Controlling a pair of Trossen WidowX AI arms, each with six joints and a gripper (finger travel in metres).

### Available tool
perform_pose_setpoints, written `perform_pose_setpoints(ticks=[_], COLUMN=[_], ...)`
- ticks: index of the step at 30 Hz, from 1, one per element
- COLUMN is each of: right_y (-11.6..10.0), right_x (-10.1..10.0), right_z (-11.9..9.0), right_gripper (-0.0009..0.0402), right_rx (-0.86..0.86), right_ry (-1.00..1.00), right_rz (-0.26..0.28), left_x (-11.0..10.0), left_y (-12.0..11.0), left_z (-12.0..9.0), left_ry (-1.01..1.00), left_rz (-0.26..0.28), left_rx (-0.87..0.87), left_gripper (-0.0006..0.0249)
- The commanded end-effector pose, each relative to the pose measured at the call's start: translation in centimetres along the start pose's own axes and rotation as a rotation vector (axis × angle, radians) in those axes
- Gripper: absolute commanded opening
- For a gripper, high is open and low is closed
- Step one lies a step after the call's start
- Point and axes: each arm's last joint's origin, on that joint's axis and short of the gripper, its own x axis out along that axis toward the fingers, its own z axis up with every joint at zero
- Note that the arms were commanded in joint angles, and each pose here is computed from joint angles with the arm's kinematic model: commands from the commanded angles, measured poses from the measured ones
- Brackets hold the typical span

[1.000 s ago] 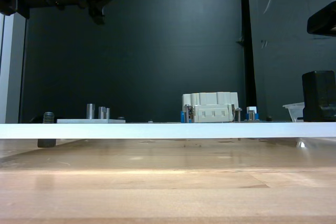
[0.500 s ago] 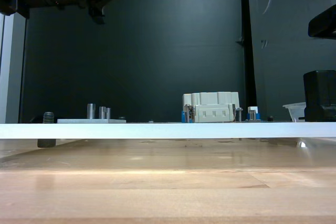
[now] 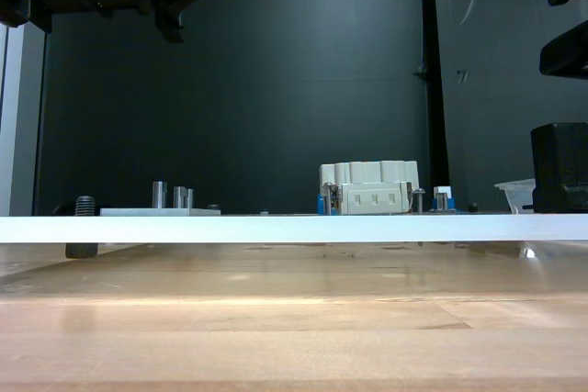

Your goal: Pick the 16mm bar and install on taskboard

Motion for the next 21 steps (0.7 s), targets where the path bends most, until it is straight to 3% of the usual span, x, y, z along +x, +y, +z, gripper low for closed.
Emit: perform_pose_setpoints(ticks=[1,13,21], right_y=[0.05,0.09,0.03], right_x=[0.43,0.91,0.69], right_z=[0.01,0.0,-0.01], right_gripper=[0.0004,0.0011,0.0099], right_rx=[0.0,-0.001,0.0], right_ry=[0.004,-0.004,-0.007], right_rz=[-0.012,-0.023,-0.018], left_x=[0.0,0.0,0.0], left_y=[0.0,0.0,0.01], left_z=[0.0,0.0,0.0], left_ry=[0.0,0.0,0.0], left_rz=[0.0,0.0,0.0], left_rx=[0.0,0.0,0.0], left_gripper=[0.0,0.0,0.0])
